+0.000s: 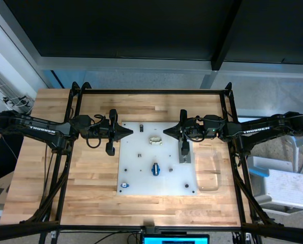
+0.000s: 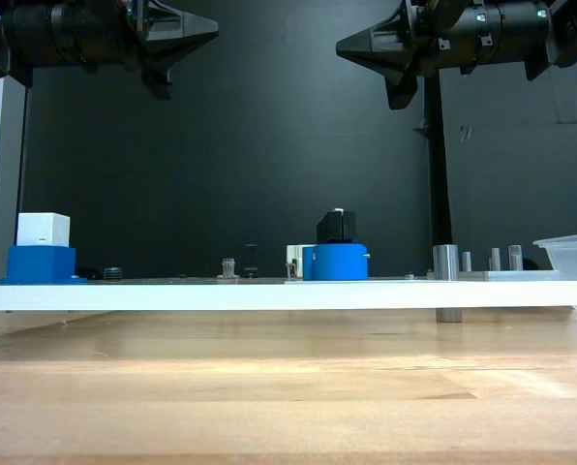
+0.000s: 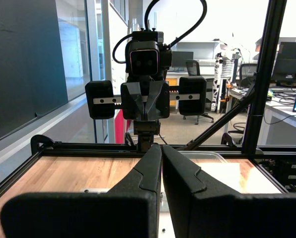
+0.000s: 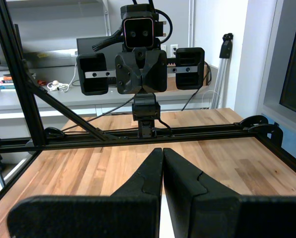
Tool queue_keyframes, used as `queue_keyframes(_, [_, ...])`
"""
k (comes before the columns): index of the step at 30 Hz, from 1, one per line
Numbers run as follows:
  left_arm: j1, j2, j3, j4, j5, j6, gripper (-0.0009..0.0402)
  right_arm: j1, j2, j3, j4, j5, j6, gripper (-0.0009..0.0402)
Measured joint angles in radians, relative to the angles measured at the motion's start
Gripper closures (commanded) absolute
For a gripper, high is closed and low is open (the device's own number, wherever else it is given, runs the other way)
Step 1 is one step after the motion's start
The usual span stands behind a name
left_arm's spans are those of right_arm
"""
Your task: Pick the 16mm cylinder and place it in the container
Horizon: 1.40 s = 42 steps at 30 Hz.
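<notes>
The 16mm cylinder (image 2: 446, 262) looks like the stubby grey peg standing upright near the white board's front right corner (image 1: 187, 186). The container (image 1: 208, 173) is a clear tray lying on the table just right of the board; its rim (image 2: 569, 244) shows in the low view. My left gripper (image 1: 131, 131) hovers high over the board's back left part, shut and holding nothing. My right gripper (image 1: 165, 131) faces it from the right at the same height, also shut and bare. Both are far above the cylinder (image 2: 206, 34) (image 2: 345, 44).
On the white board (image 1: 141, 178) stand a grey rectangular block (image 1: 185, 152) with small pegs, a blue upright part (image 1: 155, 169), a beige connector (image 1: 155, 141) and a small blue and white piece (image 1: 123, 185). A black frame rail (image 1: 151, 92) borders the table.
</notes>
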Motion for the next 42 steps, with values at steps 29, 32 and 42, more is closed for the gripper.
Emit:
queue_keyframes(29, [0.0,0.0,0.0,0.0,0.0,0.0,0.0393,0.018,-0.002,0.217,-0.404,-0.033,0.046,0.0393])
queue_keyframes(32, [0.0,0.0,0.0,0.0,0.0,0.0,0.0393,0.021,-0.001,0.294,-0.546,-0.033,0.042,0.0393])
queue_keyframes(42, [0.0,0.0,0.0,0.0,0.0,0.0,0.0393,0.03,0.005,0.486,-0.9,-0.031,0.027,0.0393])
